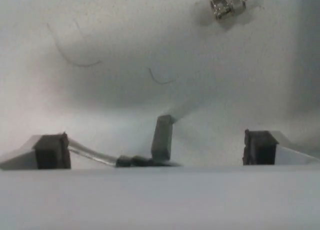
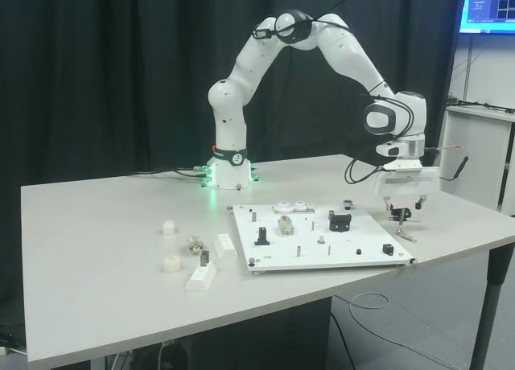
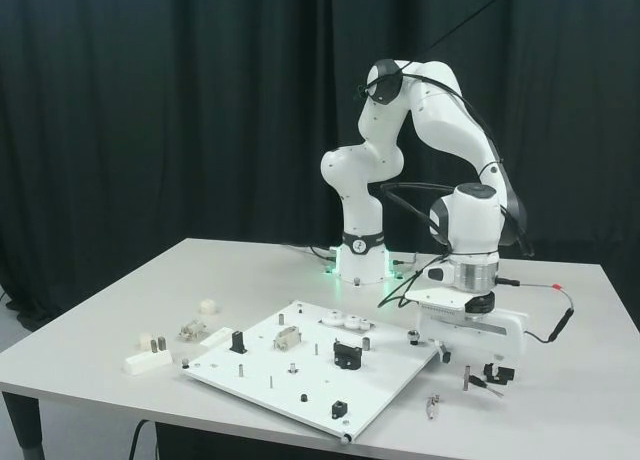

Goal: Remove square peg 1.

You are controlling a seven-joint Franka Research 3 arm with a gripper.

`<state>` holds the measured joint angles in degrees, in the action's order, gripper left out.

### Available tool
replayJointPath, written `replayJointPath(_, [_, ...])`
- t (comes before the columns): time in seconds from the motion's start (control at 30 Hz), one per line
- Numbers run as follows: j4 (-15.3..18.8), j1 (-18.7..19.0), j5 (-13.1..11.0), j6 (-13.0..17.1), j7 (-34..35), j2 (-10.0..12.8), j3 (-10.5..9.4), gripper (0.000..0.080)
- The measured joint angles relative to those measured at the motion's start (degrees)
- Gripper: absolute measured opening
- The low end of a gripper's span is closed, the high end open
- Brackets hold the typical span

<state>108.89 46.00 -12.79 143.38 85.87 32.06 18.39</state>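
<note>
Beside the white board, over the grey table: gripper hanging low, jaws spread wide, nothing held. Black fingertips well apart, neither one touching anything. Between them, on the table and off the board: square peg 1, grey, upright with a slight tilt, free on both sides. Just beside its foot, a small dark piece, too small to identify. Near the gripper, also on the table, a small metal connector lying on its side. In the second room view, same peg under the gripper.
</note>
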Motion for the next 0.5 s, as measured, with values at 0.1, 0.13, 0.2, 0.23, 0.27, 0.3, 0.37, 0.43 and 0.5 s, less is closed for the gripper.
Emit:
replayJointPath(0.1, [-0.01,0.00,0.03,-0.78,0.05,-0.67,0.08,0.0783])
replayJointPath(0.13, [-0.01,0.00,0.04,-1.14,0.07,-0.92,0.11,0.0783])
replayJointPath(0.2, [-0.02,0.00,0.05,-1.64,0.09,-1.33,0.16,0.0783])
replayJointPath(0.23, [-0.02,0.00,0.07,-1.93,0.10,-1.54,0.19,0.0796])
replayJointPath(0.27, [-0.02,0.00,0.08,-2.14,0.11,-1.72,0.22,0.0796])
replayJointPath(0.3, [-0.02,0.00,0.09,-2.28,0.11,-1.86,0.24,0.0796])
replayJointPath(0.37, [-0.02,0.00,0.17,-2.53,0.11,-2.13,0.30,0.0796])
replayJointPath(0.43, [-0.02,0.00,0.38,-2.91,0.11,-2.36,0.38,0.0796])
replayJointPath(0.5, [-0.02,0.00,0.68,-3.28,0.11,-2.55,0.48,0.0796])
